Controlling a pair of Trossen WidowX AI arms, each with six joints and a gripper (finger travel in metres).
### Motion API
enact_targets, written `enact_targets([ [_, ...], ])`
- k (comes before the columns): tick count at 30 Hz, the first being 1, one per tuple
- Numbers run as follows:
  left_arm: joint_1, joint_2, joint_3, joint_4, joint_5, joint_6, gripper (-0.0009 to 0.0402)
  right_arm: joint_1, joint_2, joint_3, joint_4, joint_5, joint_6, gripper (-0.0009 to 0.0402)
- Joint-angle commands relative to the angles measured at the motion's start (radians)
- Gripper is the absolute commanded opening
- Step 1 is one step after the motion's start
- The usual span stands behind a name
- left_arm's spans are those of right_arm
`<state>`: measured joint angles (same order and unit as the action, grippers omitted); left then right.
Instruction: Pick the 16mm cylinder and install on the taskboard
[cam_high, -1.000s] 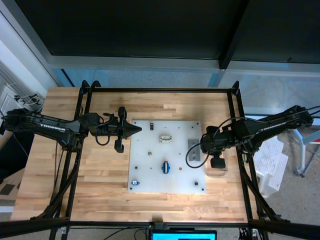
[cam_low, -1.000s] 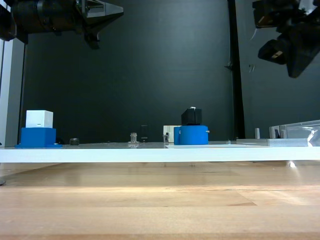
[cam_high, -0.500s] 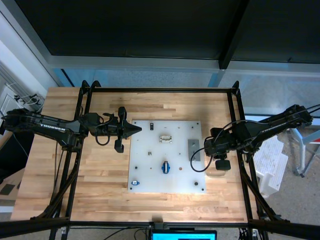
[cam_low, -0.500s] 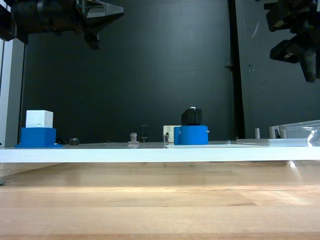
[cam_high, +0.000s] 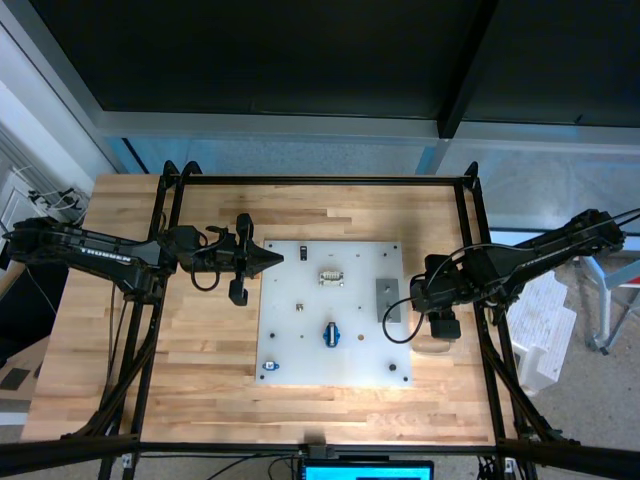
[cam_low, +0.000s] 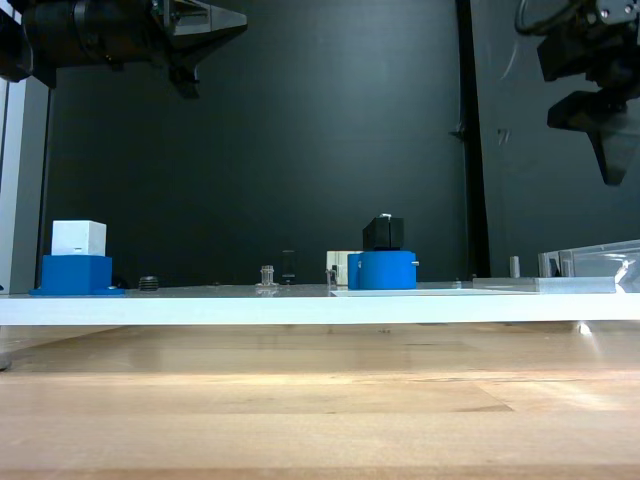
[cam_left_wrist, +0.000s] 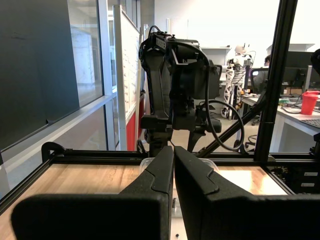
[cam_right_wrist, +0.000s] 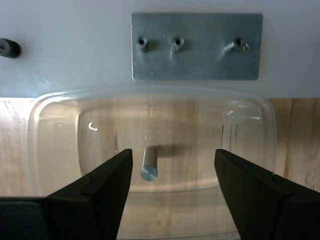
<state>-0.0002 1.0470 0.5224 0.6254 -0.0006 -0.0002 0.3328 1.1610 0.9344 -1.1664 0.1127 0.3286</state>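
Note:
The 16mm cylinder, a short silvery peg, lies in a clear plastic tray beside the taskboard. My right gripper hangs above the tray, open, with the peg below the gap between its fingers and nothing held. In the high view my right gripper is over the tray, just off the right edge of the white taskboard. My left gripper is shut and empty, held high over the board's left edge. The peg does not show in the high and low views.
A grey metal block with holes and small pegs sits on the board next to the tray. A blue connector and a silver connector stand mid-board. A black frame rings the table.
My right gripper has moved right, from over the grey block to over the clear tray, and turned to point downward. The left arm has not moved.

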Motion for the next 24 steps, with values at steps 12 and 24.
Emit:
enact_targets([
  [12,0.0,0.0,0.0,0.0,0.0,0.0,0.0001,0.013,0.0,-0.045,0.01,0.0,0.004,0.0271],
  [24,0.0,0.0,0.0,0.0,0.0,0.0,0.0001,0.028,0.012,-0.111,0.068,0.0,0.008,0.0271],
])
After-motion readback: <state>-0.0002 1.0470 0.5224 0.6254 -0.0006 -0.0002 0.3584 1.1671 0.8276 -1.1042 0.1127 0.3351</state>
